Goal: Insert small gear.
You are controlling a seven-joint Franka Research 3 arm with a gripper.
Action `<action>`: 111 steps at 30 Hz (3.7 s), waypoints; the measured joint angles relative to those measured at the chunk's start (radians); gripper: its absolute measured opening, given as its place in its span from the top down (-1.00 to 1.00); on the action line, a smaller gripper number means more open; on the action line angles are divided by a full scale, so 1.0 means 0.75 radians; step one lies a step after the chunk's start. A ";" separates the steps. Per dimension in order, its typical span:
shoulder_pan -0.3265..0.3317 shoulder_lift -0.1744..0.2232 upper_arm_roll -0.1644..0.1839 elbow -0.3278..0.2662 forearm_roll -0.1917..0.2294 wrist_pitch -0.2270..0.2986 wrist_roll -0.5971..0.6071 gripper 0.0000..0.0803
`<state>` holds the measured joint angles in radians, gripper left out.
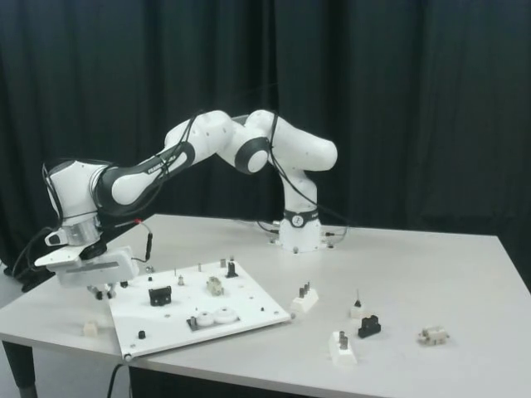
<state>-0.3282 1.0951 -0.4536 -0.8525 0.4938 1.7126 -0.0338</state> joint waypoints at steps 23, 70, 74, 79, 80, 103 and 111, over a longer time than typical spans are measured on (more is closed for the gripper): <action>0.174 -0.025 -0.164 -0.057 0.148 -0.207 0.299 0.50; 0.527 -0.295 -0.243 -0.605 0.183 -0.064 0.783 0.50; 0.559 -0.326 -0.243 -0.664 0.165 -0.009 0.882 0.50; 0.606 -0.365 -0.243 -0.742 0.130 0.075 0.999 0.50; 0.616 -0.373 -0.242 -0.761 0.122 0.096 1.027 0.50; 0.758 -0.627 -0.140 -1.231 -0.042 0.637 1.295 0.50; 0.783 -0.707 -0.118 -1.375 -0.042 0.826 1.339 0.50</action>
<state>0.2592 0.5648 -0.5421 -1.8840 0.4620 2.3318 0.9702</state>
